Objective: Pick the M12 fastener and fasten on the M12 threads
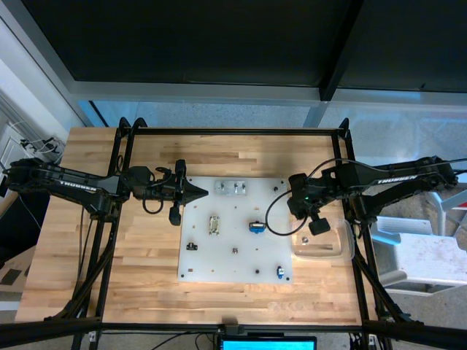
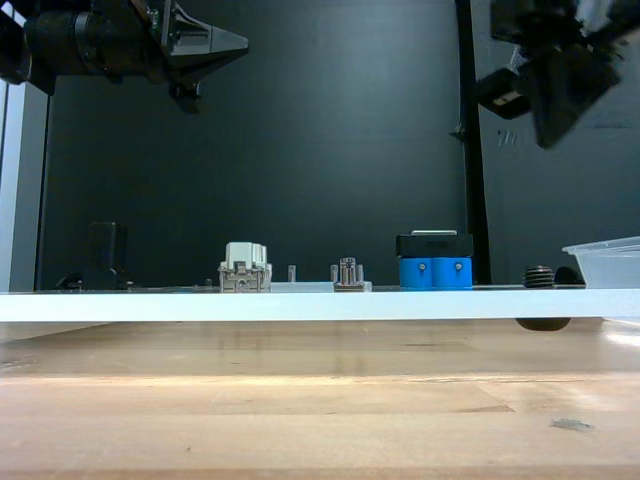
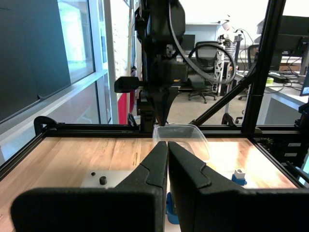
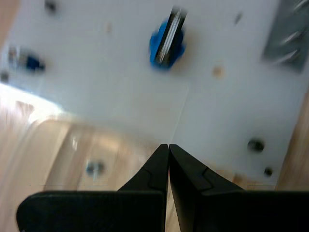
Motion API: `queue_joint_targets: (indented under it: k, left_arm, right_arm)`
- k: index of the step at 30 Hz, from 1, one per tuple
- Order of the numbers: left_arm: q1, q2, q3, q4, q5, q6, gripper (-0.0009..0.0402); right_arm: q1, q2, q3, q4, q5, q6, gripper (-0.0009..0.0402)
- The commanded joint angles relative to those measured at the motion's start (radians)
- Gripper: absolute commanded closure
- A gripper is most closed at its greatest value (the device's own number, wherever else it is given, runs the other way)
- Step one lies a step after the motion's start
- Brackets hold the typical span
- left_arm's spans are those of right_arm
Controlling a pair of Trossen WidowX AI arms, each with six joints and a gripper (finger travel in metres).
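The main risk is the pick itself. What seems to be the M12 nut (image 4: 95,167), a tiny silvery piece blurred in the right wrist view, lies loose on the floor of the clear tray (image 1: 344,249), well apart from its stud (image 2: 540,276). It is far smaller than a finger, hard and smooth. A pinch slightly off-centre could squirt it sideways across the slick plastic or jam it against the thin wall, which looks likely to flex or let the light tray slide on the tabletop (image 1: 131,277).

A second risk comes at the stud. It is short, black and ribbed, its ribs bare, and it stands low on the glossy white board (image 1: 219,255). A nut held tilted could cross-thread or drop off.

The right gripper (image 4: 168,146) hangs above the tray's board-side edge with its black wedge-shaped fingers pressed together, holding nothing, so it must open before descending. The left gripper (image 3: 167,144) is equally closed and empty, raised over the board's left edge.
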Motion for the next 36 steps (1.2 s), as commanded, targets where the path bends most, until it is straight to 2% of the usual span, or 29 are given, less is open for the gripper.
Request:
queue_joint_targets:
  k: [1,6,18,23,28,33,36]
  left_arm:
    - [0.000,0.000,0.000,0.000,0.000,0.000,0.0393]
    - [0.000,0.000,0.000,0.000,0.000,0.000,0.0393]
    - [0.000,0.000,0.000,0.000,0.000,0.000,0.0393]
    - [0.000,0.000,0.000,0.000,0.000,0.000,0.0393]
    - [0.000,0.000,0.000,0.000,0.000,0.000,0.0393]
    - [0.000,0.000,0.000,0.000,0.000,0.000,0.0393]
    - [0.000,0.000,0.000,0.000,0.000,0.000,0.0393]
  right_arm:
    - [0.009,0.011,0.000,-0.053,0.000,-0.007,0.0393]
    - [0.045,0.036,0.000,-0.118,0.001,-0.012,0.0393]
    - [0.196,0.136,-0.002,-0.185,-0.003,-0.007,0.0393]
    - [0.228,0.146,-0.021,-0.146,-0.032,0.012,0.0390]
    - [0.246,0.146,-0.053,-0.118,-0.033,0.017,0.0363]
    - [0.266,0.146,-0.078,-0.087,-0.032,0.022,0.0320]
    - [0.268,0.165,-0.086,-0.086,-0.015,0.026,0.0289]
